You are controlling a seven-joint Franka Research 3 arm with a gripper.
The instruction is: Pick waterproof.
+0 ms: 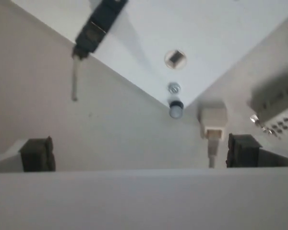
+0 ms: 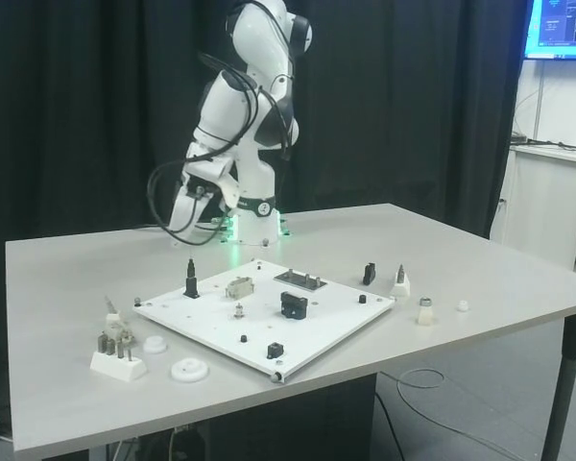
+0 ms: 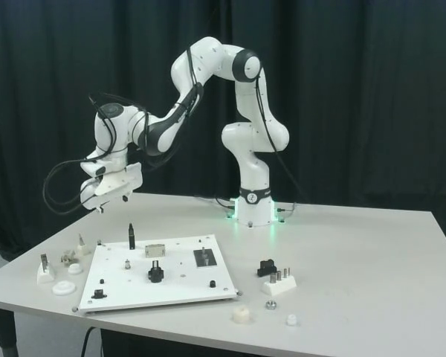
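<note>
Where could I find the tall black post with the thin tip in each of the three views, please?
Wrist view: black post stands on the white board, near its edge, not far from its corner.
First room view: black post at the board's far left edge.
Second room view: black post near the board's far left corner.
Shared landmark: the white board's corner.

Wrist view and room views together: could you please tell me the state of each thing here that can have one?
Gripper: jaws open, empty, in the air above the table.
Arm: raised, touching nothing on the table.
Board: lying flat on the table.
Black peg: standing upright on the board.
Base light: lit green.
</note>
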